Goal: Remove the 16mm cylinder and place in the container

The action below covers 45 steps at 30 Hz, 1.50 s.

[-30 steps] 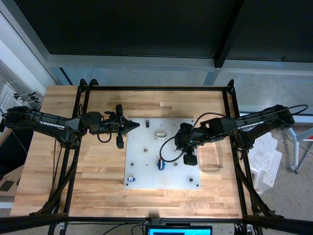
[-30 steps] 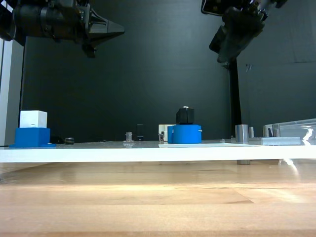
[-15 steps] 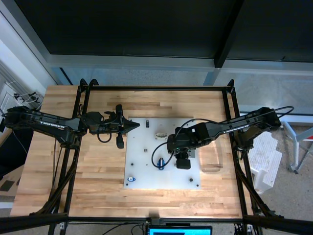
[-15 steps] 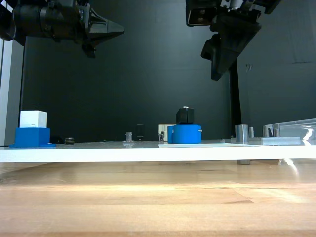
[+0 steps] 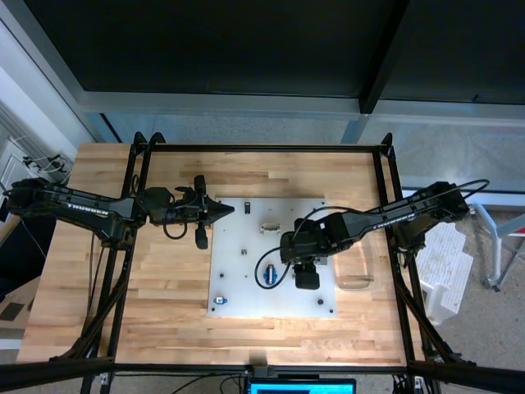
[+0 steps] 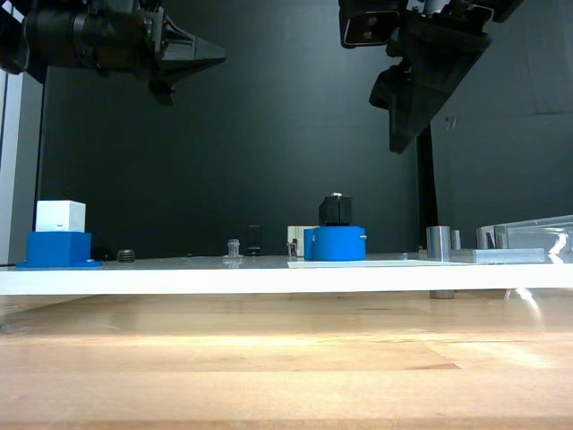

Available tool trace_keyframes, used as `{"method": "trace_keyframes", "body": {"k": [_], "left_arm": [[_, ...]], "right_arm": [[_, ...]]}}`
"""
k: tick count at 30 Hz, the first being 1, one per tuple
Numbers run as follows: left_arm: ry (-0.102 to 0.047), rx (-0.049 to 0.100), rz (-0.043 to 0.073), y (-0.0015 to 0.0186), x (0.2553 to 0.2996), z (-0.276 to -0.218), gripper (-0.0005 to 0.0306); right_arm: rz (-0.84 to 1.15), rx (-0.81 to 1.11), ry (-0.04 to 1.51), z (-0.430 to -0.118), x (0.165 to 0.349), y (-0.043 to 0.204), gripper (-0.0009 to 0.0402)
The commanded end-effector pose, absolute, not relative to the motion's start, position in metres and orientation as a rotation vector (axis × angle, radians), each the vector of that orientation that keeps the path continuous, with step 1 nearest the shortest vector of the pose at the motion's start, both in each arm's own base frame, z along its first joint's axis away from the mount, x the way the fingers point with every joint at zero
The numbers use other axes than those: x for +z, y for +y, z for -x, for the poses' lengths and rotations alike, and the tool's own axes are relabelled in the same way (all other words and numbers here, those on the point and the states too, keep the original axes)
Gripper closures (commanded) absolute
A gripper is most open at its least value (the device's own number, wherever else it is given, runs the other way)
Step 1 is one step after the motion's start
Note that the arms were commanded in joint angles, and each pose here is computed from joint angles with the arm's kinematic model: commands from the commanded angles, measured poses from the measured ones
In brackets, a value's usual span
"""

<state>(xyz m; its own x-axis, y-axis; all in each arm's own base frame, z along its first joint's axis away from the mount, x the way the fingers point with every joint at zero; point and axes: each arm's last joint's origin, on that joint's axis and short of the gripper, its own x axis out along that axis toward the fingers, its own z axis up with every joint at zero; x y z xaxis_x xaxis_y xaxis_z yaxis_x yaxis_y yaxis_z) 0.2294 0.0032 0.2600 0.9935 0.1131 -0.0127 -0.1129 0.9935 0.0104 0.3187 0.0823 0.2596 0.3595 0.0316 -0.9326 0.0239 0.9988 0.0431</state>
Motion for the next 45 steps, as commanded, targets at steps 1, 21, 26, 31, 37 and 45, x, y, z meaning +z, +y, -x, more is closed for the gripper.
{"method": "trace_keyframes", "body": {"k": [1, 21, 26, 31, 37, 45], "left_arm": [[0.013, 0.113, -0.01, 0.0033, 0.2601, -0.2295, 0.03], [0.013, 0.113, -0.01, 0.0032, 0.2601, -0.2295, 0.03], [0.013, 0.113, -0.01, 0.0033, 0.2601, -0.2295, 0.03], [0.013, 0.113, -0.01, 0.0032, 0.2601, -0.2295, 0.03], [0.013, 0.113, -0.01, 0.0033, 0.2601, -0.2295, 0.03], [0.013, 0.113, -0.01, 0.0033, 0.2601, -0.2295, 0.03]], "right_arm": [[-0.038, 0.014, 1.23, -0.32, 0.252, 0.088, 0.0193], [0.039, 0.062, 1.33, -0.327, 0.216, 0.119, 0.0196], [0.049, 0.069, 1.342, -0.329, 0.21, 0.122, 0.0211], [0.05, 0.084, 1.347, -0.331, 0.204, 0.125, 0.0228], [0.054, 0.088, 1.346, -0.332, 0.201, 0.129, 0.0256], [0.059, 0.083, 1.336, -0.332, 0.201, 0.13, 0.0311]]}}
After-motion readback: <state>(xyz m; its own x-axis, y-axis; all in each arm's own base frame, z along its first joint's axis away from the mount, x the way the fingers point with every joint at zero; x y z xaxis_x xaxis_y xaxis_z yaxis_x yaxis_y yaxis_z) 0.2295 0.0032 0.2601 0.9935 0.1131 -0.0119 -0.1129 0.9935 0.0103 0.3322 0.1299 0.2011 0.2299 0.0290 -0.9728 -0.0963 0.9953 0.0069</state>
